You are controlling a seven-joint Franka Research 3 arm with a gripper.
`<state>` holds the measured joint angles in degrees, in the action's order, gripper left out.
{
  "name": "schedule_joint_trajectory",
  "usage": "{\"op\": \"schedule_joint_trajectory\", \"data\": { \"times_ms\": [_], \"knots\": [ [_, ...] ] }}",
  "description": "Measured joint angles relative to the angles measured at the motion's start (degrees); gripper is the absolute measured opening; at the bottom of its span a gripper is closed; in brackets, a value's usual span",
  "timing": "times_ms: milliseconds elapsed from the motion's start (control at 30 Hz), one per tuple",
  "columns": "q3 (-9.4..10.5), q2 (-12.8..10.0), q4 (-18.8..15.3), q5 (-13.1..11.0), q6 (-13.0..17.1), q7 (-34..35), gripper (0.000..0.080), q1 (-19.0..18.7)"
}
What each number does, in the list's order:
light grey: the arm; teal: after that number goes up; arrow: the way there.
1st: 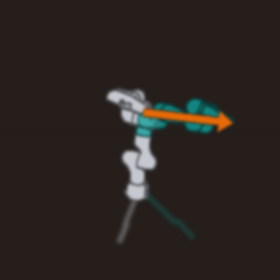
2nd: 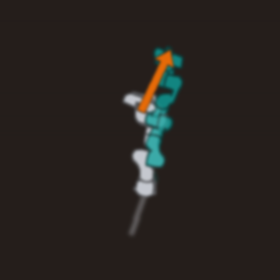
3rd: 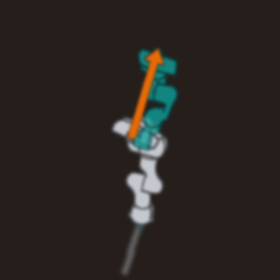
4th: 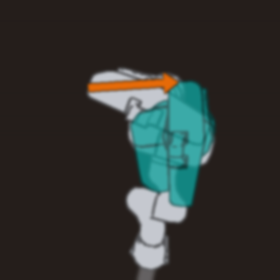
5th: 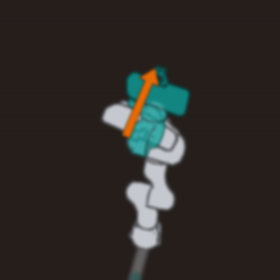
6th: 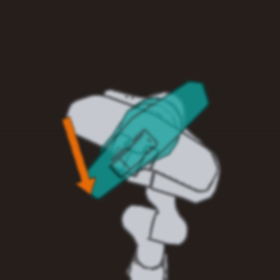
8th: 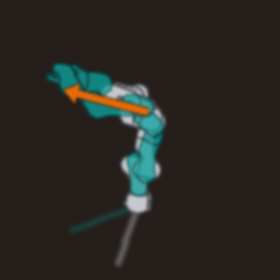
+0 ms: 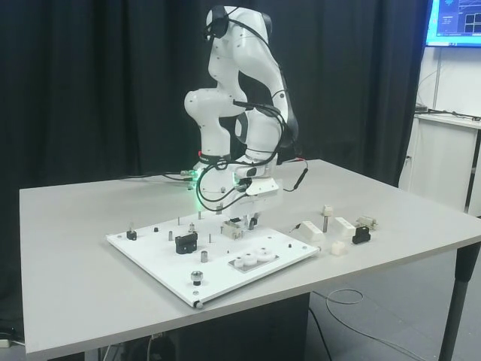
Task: Remove square peg 3.
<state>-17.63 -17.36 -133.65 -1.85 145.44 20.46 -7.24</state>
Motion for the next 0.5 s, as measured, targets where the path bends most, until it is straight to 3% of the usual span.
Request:
{"op": "schedule_joint_trajectory", "data": {
  "times_ms": [500],
  "knots": [
    [-0.37,2.2,0.1,0.0,-2.5,-0.4,0.0112,0.0]
  ]
}}
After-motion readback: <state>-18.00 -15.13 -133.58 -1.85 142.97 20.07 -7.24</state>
